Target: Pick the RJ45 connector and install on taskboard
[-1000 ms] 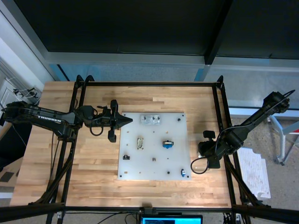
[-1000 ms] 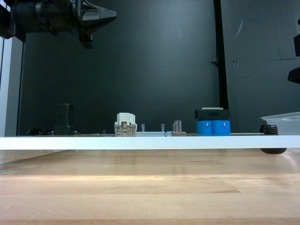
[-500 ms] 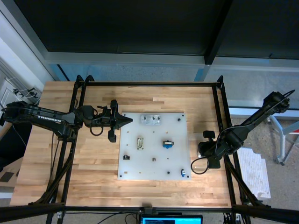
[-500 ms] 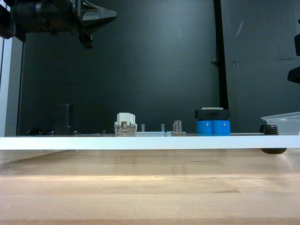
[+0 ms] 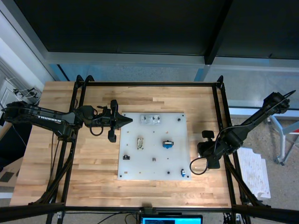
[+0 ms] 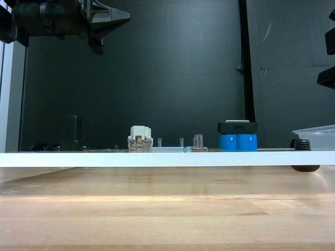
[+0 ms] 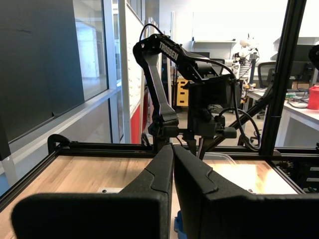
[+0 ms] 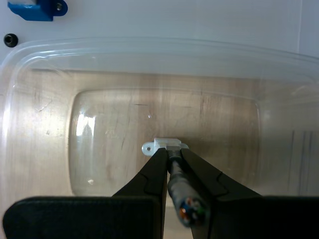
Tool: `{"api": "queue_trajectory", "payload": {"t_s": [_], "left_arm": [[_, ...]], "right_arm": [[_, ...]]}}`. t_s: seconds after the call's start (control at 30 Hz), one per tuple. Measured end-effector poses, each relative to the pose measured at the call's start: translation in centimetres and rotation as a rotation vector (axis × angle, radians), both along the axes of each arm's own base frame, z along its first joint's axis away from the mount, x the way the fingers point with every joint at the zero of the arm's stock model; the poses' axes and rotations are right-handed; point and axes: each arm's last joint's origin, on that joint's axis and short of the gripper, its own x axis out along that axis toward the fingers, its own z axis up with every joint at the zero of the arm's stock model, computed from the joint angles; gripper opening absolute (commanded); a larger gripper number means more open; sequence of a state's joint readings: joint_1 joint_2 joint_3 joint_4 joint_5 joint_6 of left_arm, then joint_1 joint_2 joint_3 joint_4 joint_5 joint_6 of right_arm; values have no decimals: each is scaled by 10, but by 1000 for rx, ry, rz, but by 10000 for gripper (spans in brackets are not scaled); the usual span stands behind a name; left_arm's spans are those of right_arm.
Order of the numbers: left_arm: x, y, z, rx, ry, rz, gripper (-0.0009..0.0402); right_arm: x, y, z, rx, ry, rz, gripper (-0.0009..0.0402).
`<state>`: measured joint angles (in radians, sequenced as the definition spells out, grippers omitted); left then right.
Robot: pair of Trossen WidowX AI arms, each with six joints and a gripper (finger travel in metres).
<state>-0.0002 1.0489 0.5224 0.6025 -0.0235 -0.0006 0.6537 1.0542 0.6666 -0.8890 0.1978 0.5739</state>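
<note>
RJ45 connector (image 8: 164, 146) in right gripper (image 8: 172, 152)

Bright, even light — blown-out far background, sheen on the clear tray (image 8: 149, 47)

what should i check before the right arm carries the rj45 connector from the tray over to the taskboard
1. Grip: right end effector shut on the RJ45 connector by its cable stub: ok.
2. Connector lifted free of the clear tray: cannot tell.
3. Left end effector shut, raised high over the taskboard at its far left corner, likely out of the way: ok.
4. Connector's latch orientation for insertion: cannot tell.
</note>
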Motion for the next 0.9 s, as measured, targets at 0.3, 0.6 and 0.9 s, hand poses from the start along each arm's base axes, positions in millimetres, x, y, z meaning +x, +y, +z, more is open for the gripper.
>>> {"api": "queue_trajectory", "payload": {"t_s": [0.3,0.6,0.9], "left_arm": [[0,0,0,0,0,0,0],[0,0,0,0,0,0,0],[0,0,0,0,0,0,0]], "right_arm": [[2,1,31,6,11,-13,0],[17,14,55,62,9,-58,0],[49,43,60,64,26,-87,0]]}}
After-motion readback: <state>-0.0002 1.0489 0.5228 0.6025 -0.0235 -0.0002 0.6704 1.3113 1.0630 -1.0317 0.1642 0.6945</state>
